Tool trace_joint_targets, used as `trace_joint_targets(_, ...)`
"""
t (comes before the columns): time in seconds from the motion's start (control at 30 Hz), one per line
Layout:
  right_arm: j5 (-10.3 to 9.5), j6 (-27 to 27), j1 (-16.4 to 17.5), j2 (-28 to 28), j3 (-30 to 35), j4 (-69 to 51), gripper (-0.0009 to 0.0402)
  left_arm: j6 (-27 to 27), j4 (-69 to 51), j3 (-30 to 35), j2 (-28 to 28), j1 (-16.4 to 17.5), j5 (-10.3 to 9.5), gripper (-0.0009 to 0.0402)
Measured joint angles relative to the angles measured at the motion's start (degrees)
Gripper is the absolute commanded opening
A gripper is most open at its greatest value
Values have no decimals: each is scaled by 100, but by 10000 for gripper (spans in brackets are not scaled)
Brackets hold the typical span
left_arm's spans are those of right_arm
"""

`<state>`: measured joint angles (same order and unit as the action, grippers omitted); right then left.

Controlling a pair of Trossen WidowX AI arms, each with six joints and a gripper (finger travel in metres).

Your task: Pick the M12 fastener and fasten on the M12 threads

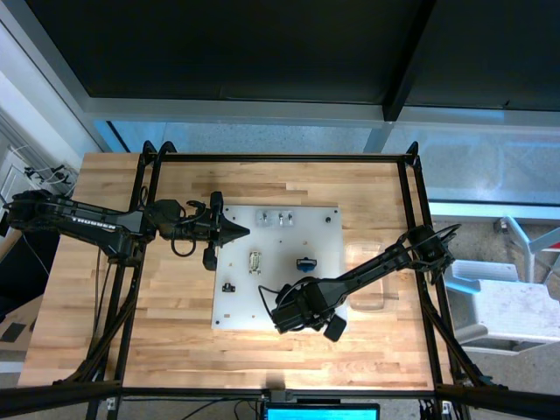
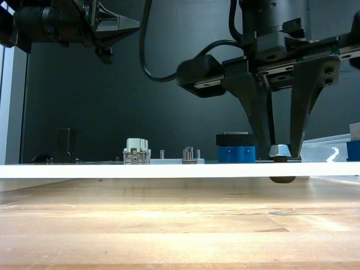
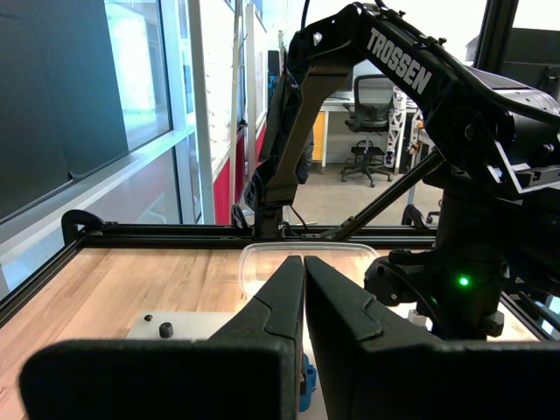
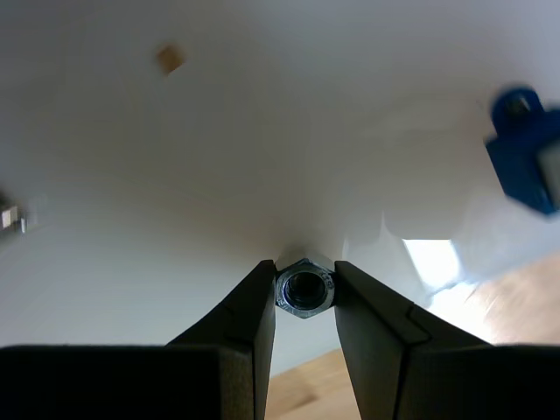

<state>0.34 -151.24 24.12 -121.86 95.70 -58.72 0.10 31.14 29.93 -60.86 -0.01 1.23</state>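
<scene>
The wooden table (image 1: 175,350) carries a white board (image 1: 241,311) at its middle and a clear tray (image 1: 378,302) just beside the board's right edge. The left tool (image 1: 244,232) hangs above the board's far left part. The right tool (image 2: 280,157) stands at its near right edge, clamped on the silver nut (image 4: 304,291).

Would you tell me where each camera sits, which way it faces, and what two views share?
High: above the near edge, looking down and away at the white board; left gripper at its far left, right gripper near right.
Low: table-top height, level along the board; right gripper shut on the silver nut.
Left wrist: along the shut left gripper toward the right arm.
Right wrist: along the right gripper, onto the nut.
Shared: low and right wrist both show the nut.
</scene>
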Motion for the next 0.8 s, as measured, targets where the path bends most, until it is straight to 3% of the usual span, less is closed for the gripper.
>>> trace_joint_targets(0.17, 4, -1255, 0, 0, 0, 2, 43, 0, 2, 0, 0, 0, 2, 0)
trace_joint_targets(0.5, 9, -2894, 0, 0, 0, 2, 43, 2, 2, 2, 0, 0, 0, 0)
trace_joint_targets(0.8, 9, -2885, 2, 0, 0, 7, 43, 0, 2, 2, 0, 0, 0, 0)
